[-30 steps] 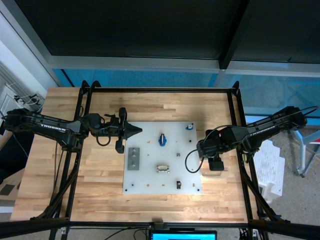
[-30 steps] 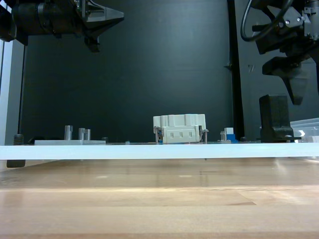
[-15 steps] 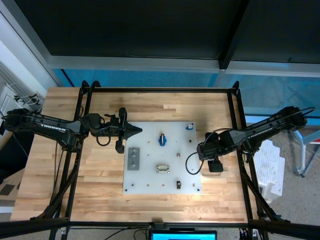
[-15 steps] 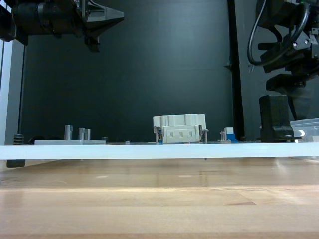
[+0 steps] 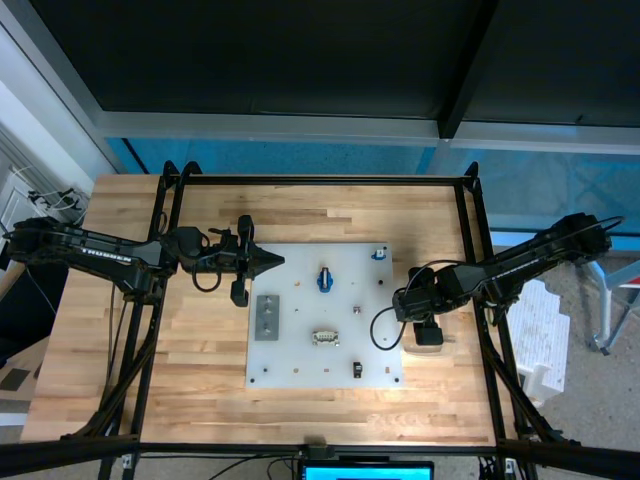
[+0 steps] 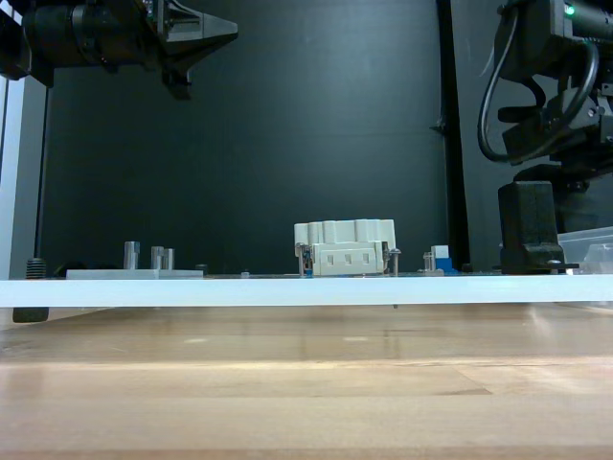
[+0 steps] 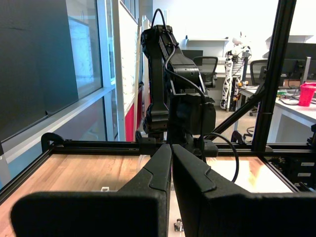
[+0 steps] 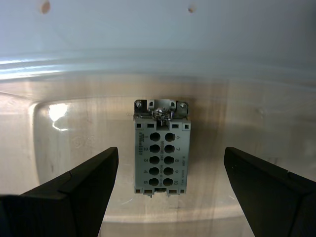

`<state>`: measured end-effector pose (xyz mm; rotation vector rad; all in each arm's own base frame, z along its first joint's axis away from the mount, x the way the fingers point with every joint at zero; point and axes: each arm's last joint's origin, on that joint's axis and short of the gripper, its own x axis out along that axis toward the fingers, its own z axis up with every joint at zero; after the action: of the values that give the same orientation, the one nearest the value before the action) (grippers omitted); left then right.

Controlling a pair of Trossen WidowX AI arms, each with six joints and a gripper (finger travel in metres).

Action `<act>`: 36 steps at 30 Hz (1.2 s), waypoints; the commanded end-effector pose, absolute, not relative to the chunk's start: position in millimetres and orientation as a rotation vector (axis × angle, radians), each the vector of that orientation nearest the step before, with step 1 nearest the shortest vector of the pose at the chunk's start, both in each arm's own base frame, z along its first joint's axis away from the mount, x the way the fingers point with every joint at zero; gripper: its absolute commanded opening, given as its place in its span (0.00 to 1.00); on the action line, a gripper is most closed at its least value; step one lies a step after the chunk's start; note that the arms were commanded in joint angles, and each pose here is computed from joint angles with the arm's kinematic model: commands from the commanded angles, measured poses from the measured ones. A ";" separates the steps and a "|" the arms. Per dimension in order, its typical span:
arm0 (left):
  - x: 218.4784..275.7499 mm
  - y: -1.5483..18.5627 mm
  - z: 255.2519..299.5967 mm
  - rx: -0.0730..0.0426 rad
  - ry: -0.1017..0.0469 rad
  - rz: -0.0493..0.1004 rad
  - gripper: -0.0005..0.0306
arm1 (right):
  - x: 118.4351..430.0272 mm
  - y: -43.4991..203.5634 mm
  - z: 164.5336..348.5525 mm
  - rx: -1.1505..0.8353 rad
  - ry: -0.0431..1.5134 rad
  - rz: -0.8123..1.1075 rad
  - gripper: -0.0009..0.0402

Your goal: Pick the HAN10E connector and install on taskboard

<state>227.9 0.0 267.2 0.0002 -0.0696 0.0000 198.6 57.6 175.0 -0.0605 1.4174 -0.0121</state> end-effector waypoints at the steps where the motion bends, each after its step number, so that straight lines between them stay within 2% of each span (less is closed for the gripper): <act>1: 227.9 0.0 267.2 0.000 -0.070 0.000 0.02 | 197.0 57.1 170.4 -0.058 1.415 -0.012 0.74; 9: 227.9 0.0 267.2 0.000 -0.070 0.000 0.02 | 196.4 56.8 166.6 -0.038 1.406 -0.026 0.70; 22: 227.9 0.0 267.2 0.000 -0.070 0.000 0.02 | 200.8 58.1 157.1 -0.037 1.406 -0.013 0.56; 36: 227.9 0.0 267.2 0.000 -0.070 0.000 0.02 | 200.5 58.5 159.2 -0.040 1.419 0.013 0.25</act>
<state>227.9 0.0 267.2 0.0002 -0.0696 0.0004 200.2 58.6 158.7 -0.0374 1.4227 0.0173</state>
